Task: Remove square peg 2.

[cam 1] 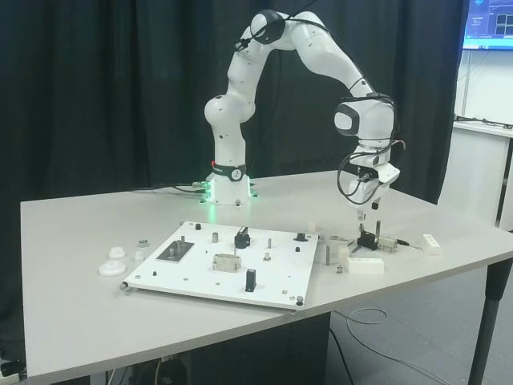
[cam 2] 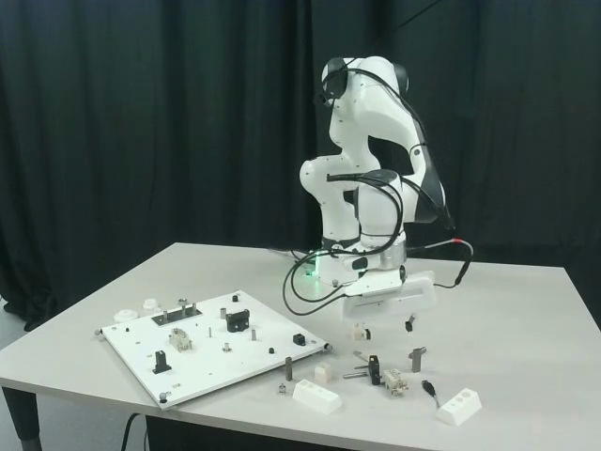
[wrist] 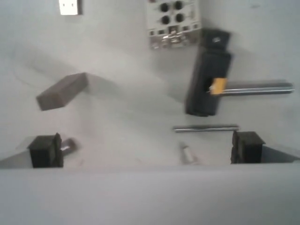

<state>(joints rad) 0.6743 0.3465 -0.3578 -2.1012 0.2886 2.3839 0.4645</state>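
A grey square peg (wrist: 62,91) rests on the grey table, apart from the white board (cam 1: 224,265). In the second room view it is the short grey piece (cam 2: 416,359) just below one fingertip. My gripper (wrist: 145,149) hangs open a little above the table, to the right of the board, with nothing between its black fingertips (wrist: 44,150). The first room view shows the gripper (cam 1: 365,208) over the cluster of loose parts, and the second room view shows the gripper (cam 2: 385,328) above the same spot.
A black part with a metal rod (wrist: 206,84), a white connector block (wrist: 173,21), a thin rod (wrist: 206,127) and a white block (cam 2: 458,406) lie nearby. Another grey post (cam 2: 288,368) and white blocks (cam 2: 316,397) stand by the board's corner.
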